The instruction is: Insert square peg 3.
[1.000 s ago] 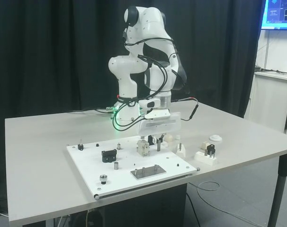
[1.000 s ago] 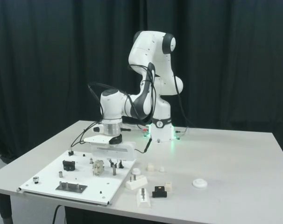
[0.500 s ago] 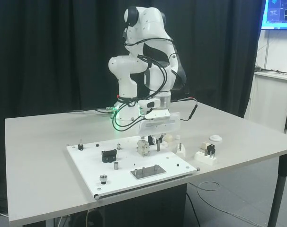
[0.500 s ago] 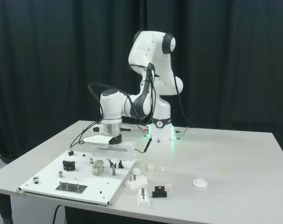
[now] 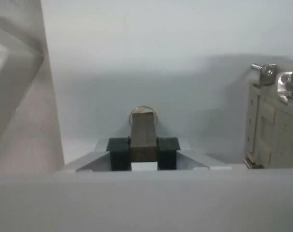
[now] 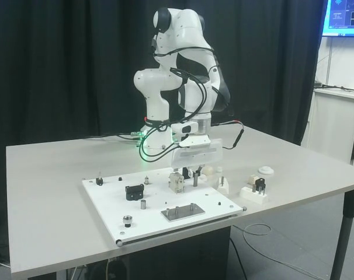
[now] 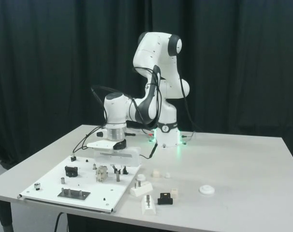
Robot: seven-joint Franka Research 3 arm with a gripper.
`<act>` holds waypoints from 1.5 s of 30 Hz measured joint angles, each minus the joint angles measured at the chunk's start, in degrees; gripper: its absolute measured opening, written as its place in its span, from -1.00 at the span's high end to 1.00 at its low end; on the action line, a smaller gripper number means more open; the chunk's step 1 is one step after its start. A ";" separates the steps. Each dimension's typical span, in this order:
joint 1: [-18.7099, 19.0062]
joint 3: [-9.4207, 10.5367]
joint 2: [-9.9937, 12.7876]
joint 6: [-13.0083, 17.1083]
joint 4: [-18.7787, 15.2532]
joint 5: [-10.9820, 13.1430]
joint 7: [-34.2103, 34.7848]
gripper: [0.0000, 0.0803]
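My gripper (image 5: 143,153) is shut on a grey square peg (image 5: 143,137), clamped between the black pads (image 5: 118,153). The peg's tip hangs just over a small round ring (image 5: 132,116) on the white board (image 5: 185,82). In the first room view, the gripper (image 6: 195,172) holds the peg (image 6: 195,178) upright above the far right part of the board (image 6: 159,201). The second room view shows the gripper (image 7: 118,169) and peg (image 7: 118,176) next to a grey metal block (image 7: 102,174). Whether the peg touches the board I cannot tell.
The metal block (image 6: 176,181) stands close beside the gripper. On the board are a black fixture (image 6: 134,191), a grey plate with pins (image 6: 183,211) and small posts. White holders (image 6: 254,191) and a white disc (image 6: 266,171) lie on the table beside the board.
The gripper with the peg seems to have risen very slightly; nothing else has moved.
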 joint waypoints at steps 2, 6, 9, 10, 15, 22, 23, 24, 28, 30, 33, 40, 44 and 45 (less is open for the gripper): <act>0.00 0.00 0.00 0.00 0.00 0.00 -0.10 0.72; 0.00 -0.03 0.07 0.03 0.00 0.00 -0.82 0.72; -0.01 -0.03 0.21 0.09 0.00 0.00 -1.07 0.72; -0.01 -0.03 0.23 0.10 0.01 0.00 -1.07 0.72; -0.01 -0.03 0.27 0.10 0.01 0.00 -1.07 0.72; 0.01 -0.03 0.25 0.04 0.02 0.02 -1.07 0.72; 0.01 -0.03 0.24 0.02 0.02 0.03 -1.07 0.72; 0.01 -0.03 0.24 0.02 0.03 0.04 -1.07 0.72; 0.01 -0.03 0.24 -0.02 0.07 0.04 -1.07 0.72; 0.01 -0.05 0.23 -0.02 0.15 0.04 -1.07 0.72; 0.01 -0.16 0.22 -0.03 0.35 0.02 -1.00 0.17; 0.05 -0.54 0.11 -0.80 1.03 0.02 -0.58 -0.69; 0.29 -0.62 0.05 -1.32 1.57 0.02 0.40 -0.69; 0.32 -0.65 0.02 -1.43 1.68 0.02 0.81 -0.95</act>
